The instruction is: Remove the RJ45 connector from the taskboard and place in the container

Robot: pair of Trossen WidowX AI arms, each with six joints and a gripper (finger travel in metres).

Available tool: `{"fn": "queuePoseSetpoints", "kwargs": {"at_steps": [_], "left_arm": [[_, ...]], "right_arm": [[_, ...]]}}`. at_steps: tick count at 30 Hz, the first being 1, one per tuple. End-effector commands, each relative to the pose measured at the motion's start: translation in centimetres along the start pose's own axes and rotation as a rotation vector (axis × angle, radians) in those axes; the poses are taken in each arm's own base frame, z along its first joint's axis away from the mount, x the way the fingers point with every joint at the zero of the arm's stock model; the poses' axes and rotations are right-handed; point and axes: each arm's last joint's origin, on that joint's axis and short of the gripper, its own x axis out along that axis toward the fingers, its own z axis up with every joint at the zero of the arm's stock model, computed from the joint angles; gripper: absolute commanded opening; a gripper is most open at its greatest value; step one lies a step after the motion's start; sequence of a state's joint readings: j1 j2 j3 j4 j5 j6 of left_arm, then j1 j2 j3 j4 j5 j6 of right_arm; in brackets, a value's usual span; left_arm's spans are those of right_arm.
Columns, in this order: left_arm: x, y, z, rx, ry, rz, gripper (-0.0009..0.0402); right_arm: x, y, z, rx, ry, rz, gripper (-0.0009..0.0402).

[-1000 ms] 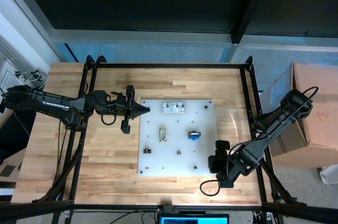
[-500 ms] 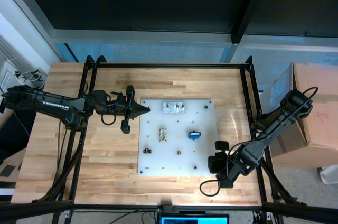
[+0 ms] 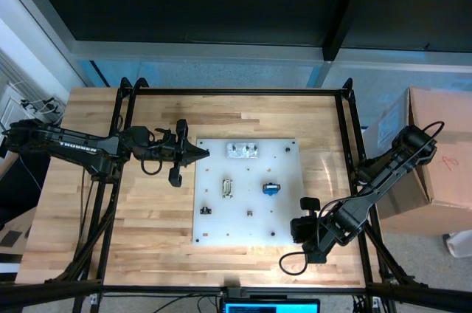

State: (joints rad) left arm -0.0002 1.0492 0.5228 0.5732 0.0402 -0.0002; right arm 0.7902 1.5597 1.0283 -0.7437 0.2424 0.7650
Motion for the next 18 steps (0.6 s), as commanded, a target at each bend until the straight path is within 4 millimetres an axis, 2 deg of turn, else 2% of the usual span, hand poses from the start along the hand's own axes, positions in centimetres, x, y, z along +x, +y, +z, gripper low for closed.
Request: {"fn": "queuePoseSetpoints", "kwargs": {"at_steps": [1,18], "left_arm": [[0.0,0.0,0.0,0.000,0.000,0.000,0.0000],[0.0,0.0,0.0,0.000,0.000,0.000,0.0000]], "right_arm": [[0.0,0.0,0.0,-0.004,0.000,-0.002,0.0000],[-2.2,-1.1,0.4,0.012,-0.047,0.031,0.0000]]}}
